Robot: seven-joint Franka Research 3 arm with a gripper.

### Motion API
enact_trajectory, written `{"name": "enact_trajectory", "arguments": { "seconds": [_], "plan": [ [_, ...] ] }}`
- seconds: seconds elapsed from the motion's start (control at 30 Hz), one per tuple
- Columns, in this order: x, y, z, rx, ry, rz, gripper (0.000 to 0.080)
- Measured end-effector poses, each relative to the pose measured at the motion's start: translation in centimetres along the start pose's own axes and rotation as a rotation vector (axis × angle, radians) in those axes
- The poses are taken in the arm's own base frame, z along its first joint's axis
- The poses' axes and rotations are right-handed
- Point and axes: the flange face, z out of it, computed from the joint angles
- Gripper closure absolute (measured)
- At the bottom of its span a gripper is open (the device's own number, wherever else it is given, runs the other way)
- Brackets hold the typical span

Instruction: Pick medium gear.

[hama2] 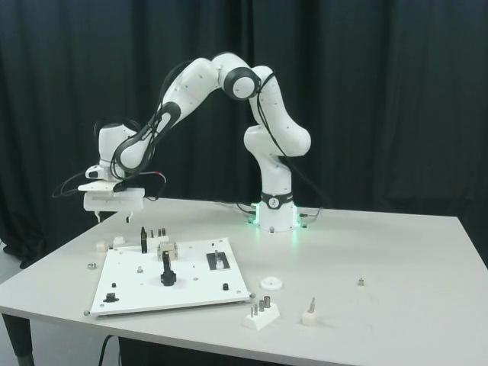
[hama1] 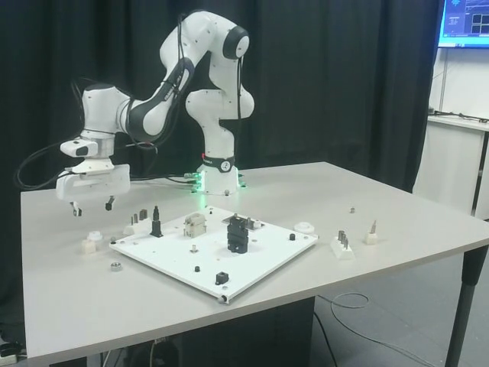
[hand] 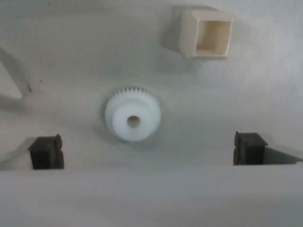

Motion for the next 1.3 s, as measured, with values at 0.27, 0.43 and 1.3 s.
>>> {"name": "enact_trajectory", "arguments": {
  "seconds": [0.27,0.43,1.3],
  "plan": [
    [-0.2,-0.3,1.3,0.038,0.0,-0.007,0.0003],
    [0.1,-0.8,2.3,0.05,-0.01,-0.01,0.0003],
    [1.3,0.1,6.7,0.036,-0.074,0.002,0.0003]
  ]
}}
